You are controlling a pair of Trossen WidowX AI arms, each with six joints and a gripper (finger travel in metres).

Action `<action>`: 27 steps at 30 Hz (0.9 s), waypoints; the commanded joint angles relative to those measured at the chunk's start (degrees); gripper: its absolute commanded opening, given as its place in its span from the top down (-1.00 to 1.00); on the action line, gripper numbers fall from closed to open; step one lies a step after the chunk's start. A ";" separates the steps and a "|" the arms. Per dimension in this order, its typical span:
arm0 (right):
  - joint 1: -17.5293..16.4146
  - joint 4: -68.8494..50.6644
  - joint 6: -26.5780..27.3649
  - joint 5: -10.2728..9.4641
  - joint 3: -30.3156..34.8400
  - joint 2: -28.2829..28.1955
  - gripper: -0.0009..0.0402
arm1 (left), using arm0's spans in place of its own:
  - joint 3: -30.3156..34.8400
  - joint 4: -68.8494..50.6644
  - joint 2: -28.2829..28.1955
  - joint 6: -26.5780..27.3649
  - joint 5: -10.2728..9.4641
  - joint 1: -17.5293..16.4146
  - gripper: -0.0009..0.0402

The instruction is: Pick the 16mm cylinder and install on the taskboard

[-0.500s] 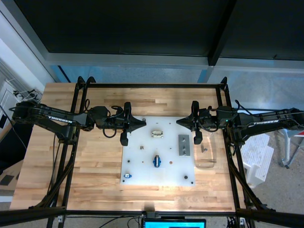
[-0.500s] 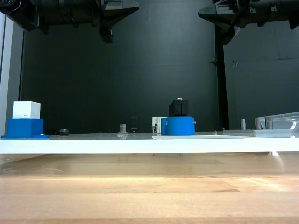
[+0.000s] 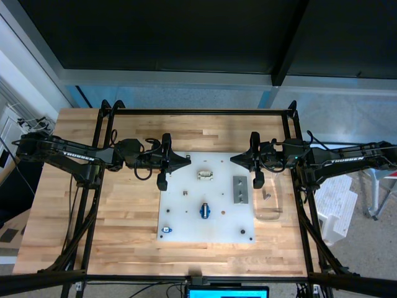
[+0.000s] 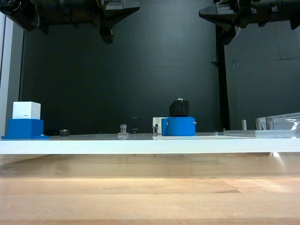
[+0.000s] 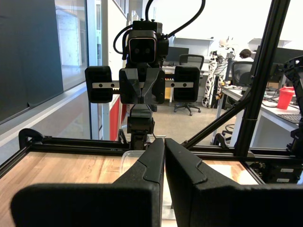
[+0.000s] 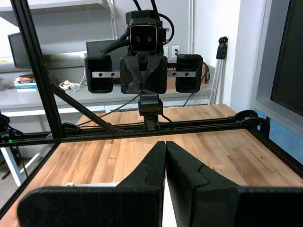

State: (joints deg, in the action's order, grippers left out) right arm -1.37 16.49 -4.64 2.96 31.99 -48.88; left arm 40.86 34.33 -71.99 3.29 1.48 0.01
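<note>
Item: 16mm cylinder. A tiny grey metal peg, round and smooth, sitting in the clear plastic tray just beside the taskboard, which is flat, white drilled plastic on the wooden counter.

My right claw: fingers pressed together, raised over the board's far edge.

My left claw: likewise together, facing it.

Handling: part the right fingers first, then descend squarely. The peg is likely slippery.
</note>
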 commanded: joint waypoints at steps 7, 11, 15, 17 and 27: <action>-0.02 0.00 0.00 0.00 0.02 -0.02 0.96 | 0.00 0.02 0.00 0.00 0.02 0.00 0.96; 0.00 0.22 0.20 0.02 0.02 -0.04 0.96 | 0.00 0.02 0.00 -0.02 0.02 -0.02 0.96; 0.00 0.04 0.17 0.02 0.02 -0.15 0.96 | 0.00 0.02 0.00 0.00 0.02 0.00 0.96; 0.00 0.09 0.00 0.00 0.02 -0.15 0.96 | 0.00 0.02 0.00 -0.02 0.02 -0.02 0.96; -0.04 -12.17 -1.09 0.50 2.05 0.79 0.96 | 0.00 0.02 0.00 -0.02 0.02 0.00 0.96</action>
State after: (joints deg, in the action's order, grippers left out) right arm -1.39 7.31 -5.65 3.40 33.08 -48.16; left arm 40.86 34.33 -71.99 3.29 1.48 0.01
